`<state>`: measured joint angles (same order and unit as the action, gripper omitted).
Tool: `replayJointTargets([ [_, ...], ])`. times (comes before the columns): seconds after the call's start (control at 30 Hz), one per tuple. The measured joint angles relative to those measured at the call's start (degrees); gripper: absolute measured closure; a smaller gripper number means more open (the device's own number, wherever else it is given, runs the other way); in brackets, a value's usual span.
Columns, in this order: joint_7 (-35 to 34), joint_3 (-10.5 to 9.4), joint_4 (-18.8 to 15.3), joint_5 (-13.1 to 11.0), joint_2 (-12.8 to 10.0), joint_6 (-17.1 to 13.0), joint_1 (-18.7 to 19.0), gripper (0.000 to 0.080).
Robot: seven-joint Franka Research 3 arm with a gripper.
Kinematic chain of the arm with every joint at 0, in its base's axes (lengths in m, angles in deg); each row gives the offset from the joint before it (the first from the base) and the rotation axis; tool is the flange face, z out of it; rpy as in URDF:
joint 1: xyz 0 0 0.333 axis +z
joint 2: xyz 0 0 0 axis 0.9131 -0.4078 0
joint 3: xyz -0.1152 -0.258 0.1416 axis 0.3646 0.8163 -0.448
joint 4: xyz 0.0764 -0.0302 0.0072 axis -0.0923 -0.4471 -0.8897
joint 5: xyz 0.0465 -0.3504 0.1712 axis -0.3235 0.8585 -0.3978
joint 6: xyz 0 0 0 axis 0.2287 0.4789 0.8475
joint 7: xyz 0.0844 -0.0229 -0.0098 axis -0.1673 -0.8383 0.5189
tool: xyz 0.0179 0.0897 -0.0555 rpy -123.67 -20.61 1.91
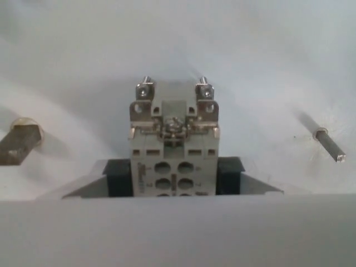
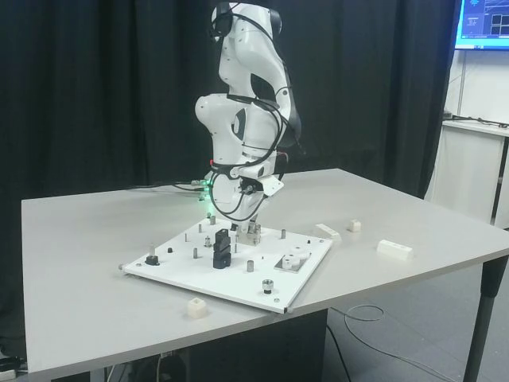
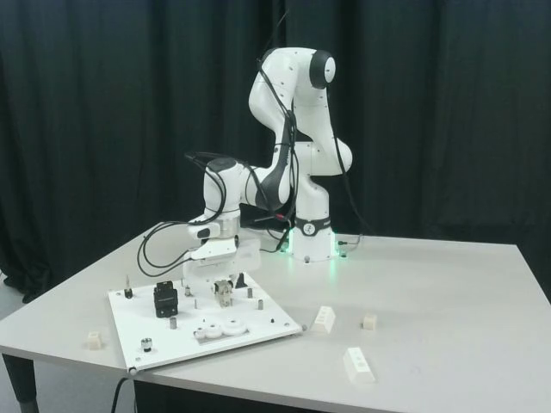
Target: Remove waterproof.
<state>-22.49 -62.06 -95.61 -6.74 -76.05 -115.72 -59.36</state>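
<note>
White board (image 2: 191,274) on the worktop (image 2: 71,239) carries the waterproof connector (image 1: 173,146), which sits between the black jaws of the gripper (image 1: 173,177), apparently clenched on it. Risk: a tilted pull could jam the connector or lift the board.

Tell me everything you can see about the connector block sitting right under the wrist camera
The connector block is a whitish plastic body topped with metal brackets, screws and two upright studs. Its face shows round numbered sockets in two columns. It stands upright on the white board, between the two black pads of the pincer, which flank its lower sides; whether they press on it cannot be told. In the first room view it sits just beside a black block, under the white arm.
</note>
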Motion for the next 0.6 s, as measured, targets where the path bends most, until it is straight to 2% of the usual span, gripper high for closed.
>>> replayJointTargets([
  [0.6, -0.3, 0.0, 0.3, -0.4, 0.0, 0.5, 0.0, 0.0491],
])
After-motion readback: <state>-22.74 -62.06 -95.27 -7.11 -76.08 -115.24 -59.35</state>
